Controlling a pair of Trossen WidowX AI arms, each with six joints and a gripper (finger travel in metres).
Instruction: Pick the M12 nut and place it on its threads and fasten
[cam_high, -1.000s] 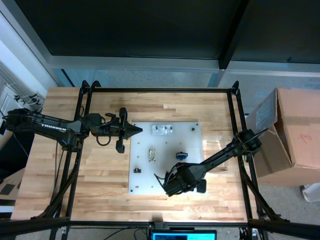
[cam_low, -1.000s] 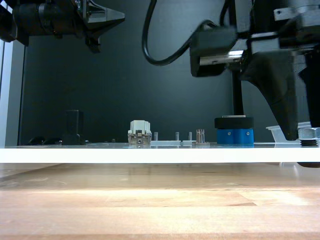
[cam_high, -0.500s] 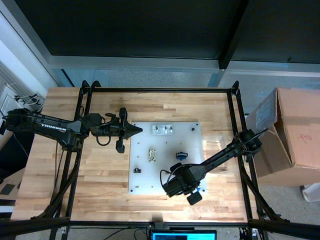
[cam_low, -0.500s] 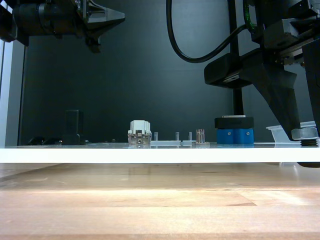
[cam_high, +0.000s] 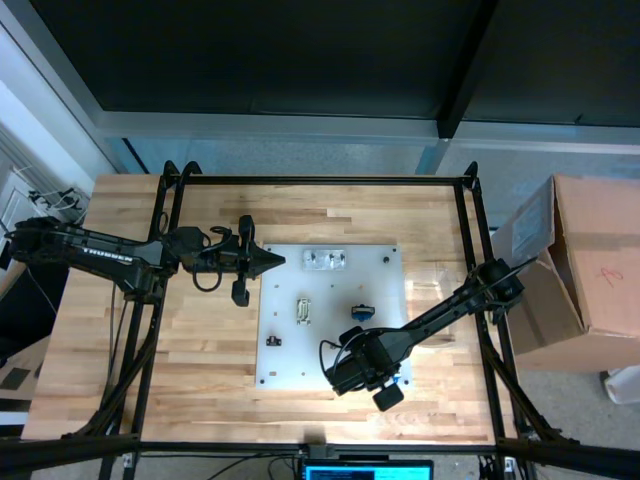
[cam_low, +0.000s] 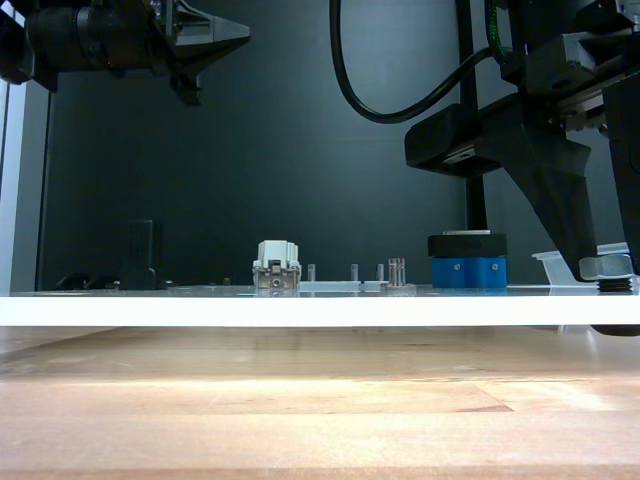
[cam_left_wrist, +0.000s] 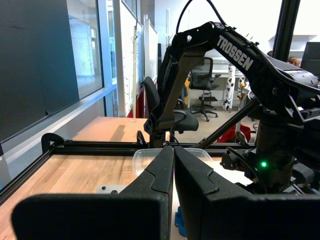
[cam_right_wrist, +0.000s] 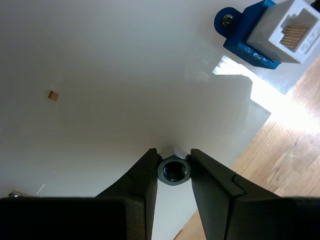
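Note:
The small silver nut (cam_right_wrist: 173, 171) sits between the fingertips of my right gripper (cam_right_wrist: 173, 156), which is shut on it. In the low view the nut (cam_low: 605, 266) rests on top of the black ribbed stud (cam_low: 617, 285), and a few ribs show beneath it. My right gripper (cam_low: 607, 262) points straight down over the near right edge of the white board (cam_high: 290, 365). In the high view the right gripper (cam_high: 393, 378) hides both nut and stud. My left gripper (cam_high: 270, 260) hovers high beside the board's far left edge, its fingers (cam_left_wrist: 165, 167) shut on nothing.
A blue connector block (cam_low: 468, 262) and a white connector (cam_low: 278, 268) stand mid-board. A clear tray (cam_high: 428, 288) lies just right of the board. A black post (cam_low: 145, 250) stands at the left in the low view. A cardboard box (cam_high: 580, 270) sits beyond the table's right edge.
My right wrist has turned about the stud with the nut still in its fingers, most of it in the first half second. The left arm has not moved.

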